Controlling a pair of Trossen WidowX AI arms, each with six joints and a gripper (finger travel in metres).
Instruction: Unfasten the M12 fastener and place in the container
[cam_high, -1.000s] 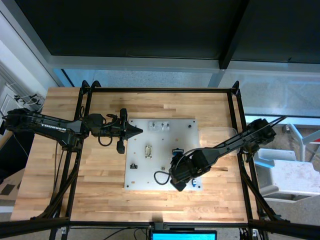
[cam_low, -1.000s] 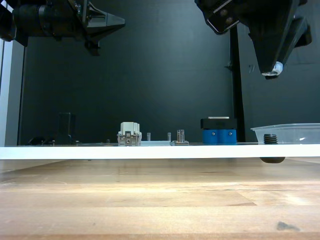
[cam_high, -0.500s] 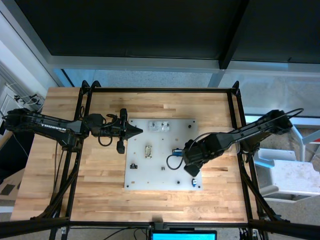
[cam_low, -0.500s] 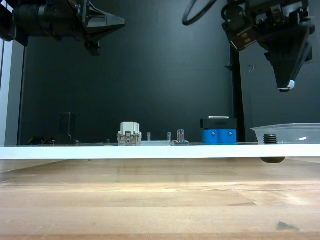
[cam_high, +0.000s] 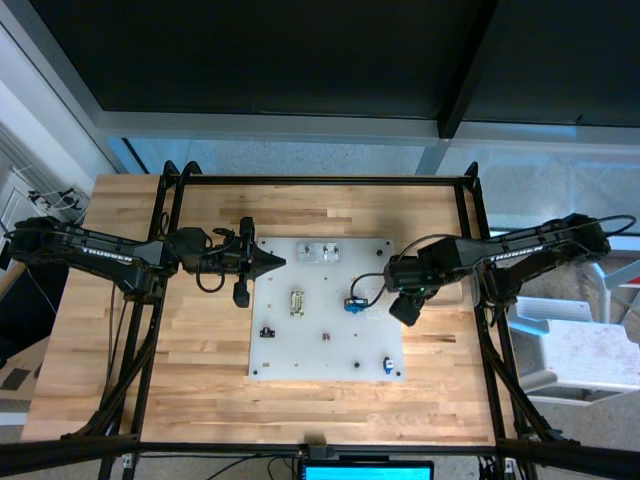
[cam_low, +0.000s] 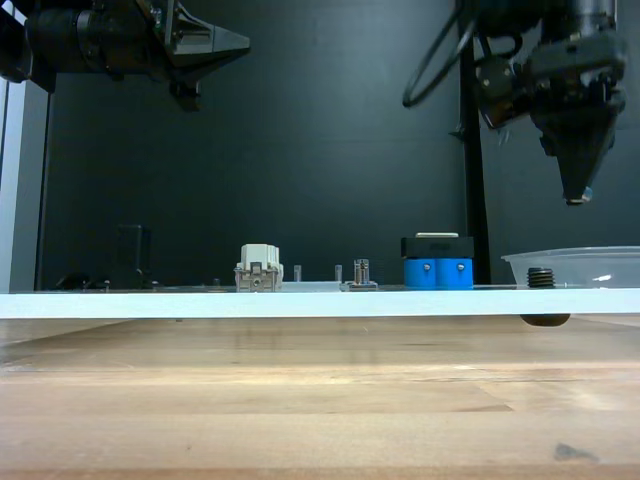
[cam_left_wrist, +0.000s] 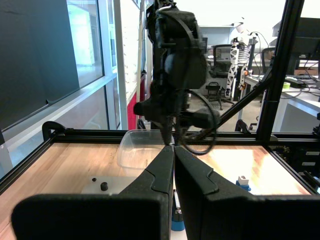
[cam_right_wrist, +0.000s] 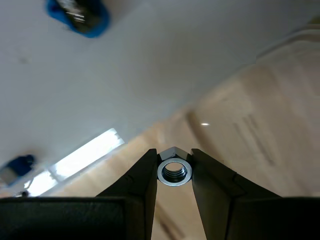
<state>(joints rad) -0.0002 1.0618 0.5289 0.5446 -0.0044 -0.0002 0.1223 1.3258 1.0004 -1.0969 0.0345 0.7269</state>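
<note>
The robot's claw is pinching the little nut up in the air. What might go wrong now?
The right gripper holds the nut only at its fingertips, so it might slip and fall.
It hangs high, seemingly beside the container, not over it; opening now could miss or bounce out.
The left gripper, parked shut at the board's left edge, is no danger.

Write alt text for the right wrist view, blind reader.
The right gripper is shut on a small silver nut, held in its jaws above the white board edge and the wooden table. The left gripper, outside this view, hangs shut above the board's far left corner.
</note>
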